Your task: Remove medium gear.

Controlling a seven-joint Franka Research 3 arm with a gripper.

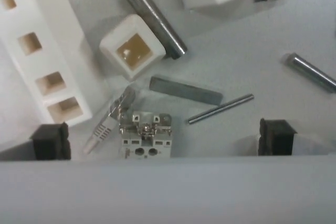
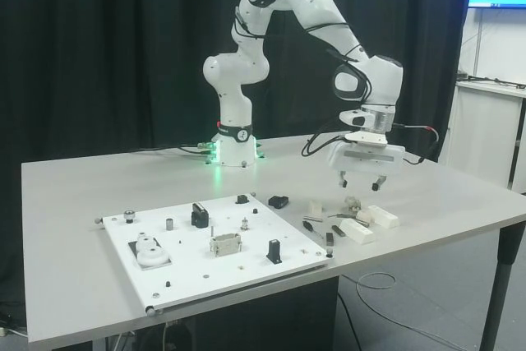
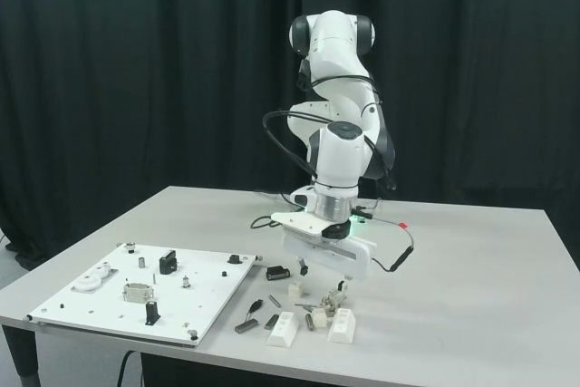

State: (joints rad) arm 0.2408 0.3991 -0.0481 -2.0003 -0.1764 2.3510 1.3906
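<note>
Medium gear (image 2: 150, 249) sits white on the board (image 2: 246, 273).

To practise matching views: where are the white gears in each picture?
Wrist view: not in it.
First room view: gears on the board's left part.
Second room view: gears at the board's left edge.
Shared landmark: the open claw.

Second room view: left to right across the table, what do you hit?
white gears at the left corner of the white board → black block → black connector → gripper over the loose parts → bare grey table.
</note>
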